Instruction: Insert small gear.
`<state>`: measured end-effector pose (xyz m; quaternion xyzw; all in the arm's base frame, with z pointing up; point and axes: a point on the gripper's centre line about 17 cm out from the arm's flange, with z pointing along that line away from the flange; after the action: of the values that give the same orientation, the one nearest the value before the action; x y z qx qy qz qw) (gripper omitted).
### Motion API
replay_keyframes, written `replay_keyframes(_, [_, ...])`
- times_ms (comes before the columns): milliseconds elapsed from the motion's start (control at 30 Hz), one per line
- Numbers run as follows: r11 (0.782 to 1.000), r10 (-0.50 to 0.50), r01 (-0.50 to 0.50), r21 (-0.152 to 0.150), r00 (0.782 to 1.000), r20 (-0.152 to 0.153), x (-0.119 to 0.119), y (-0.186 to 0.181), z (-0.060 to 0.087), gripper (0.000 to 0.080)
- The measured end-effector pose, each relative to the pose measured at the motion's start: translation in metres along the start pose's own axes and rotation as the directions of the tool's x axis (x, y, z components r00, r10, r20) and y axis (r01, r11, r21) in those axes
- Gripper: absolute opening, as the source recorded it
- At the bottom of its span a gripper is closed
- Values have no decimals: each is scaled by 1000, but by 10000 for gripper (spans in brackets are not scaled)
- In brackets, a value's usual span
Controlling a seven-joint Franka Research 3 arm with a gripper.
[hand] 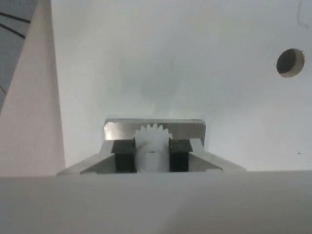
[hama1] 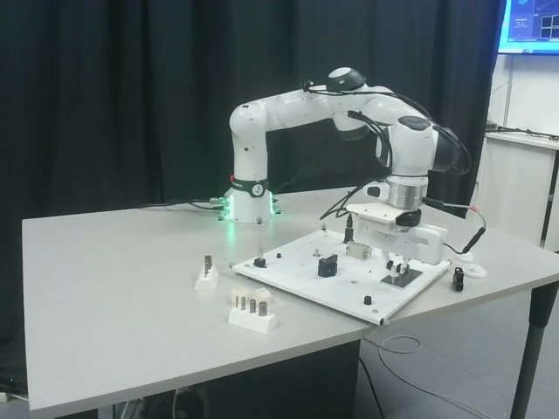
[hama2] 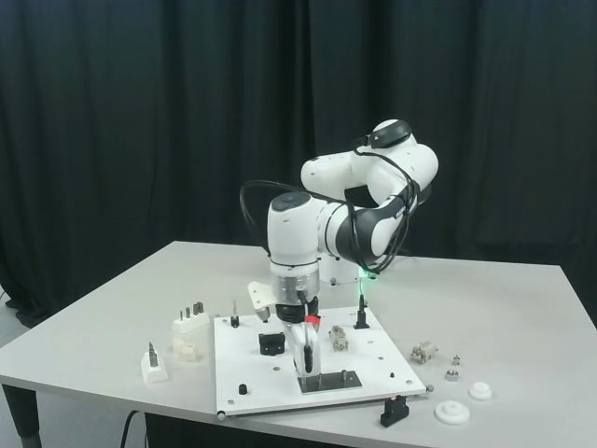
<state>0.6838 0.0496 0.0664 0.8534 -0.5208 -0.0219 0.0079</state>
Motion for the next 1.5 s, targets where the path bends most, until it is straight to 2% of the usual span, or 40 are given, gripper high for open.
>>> replay_keyframes(733, [1000,1,-1,12,1000,-18,-4,4,5,139])
replay_keyframes(1500, [999,-17,17,33,1000,-19,-7,2,9,139])
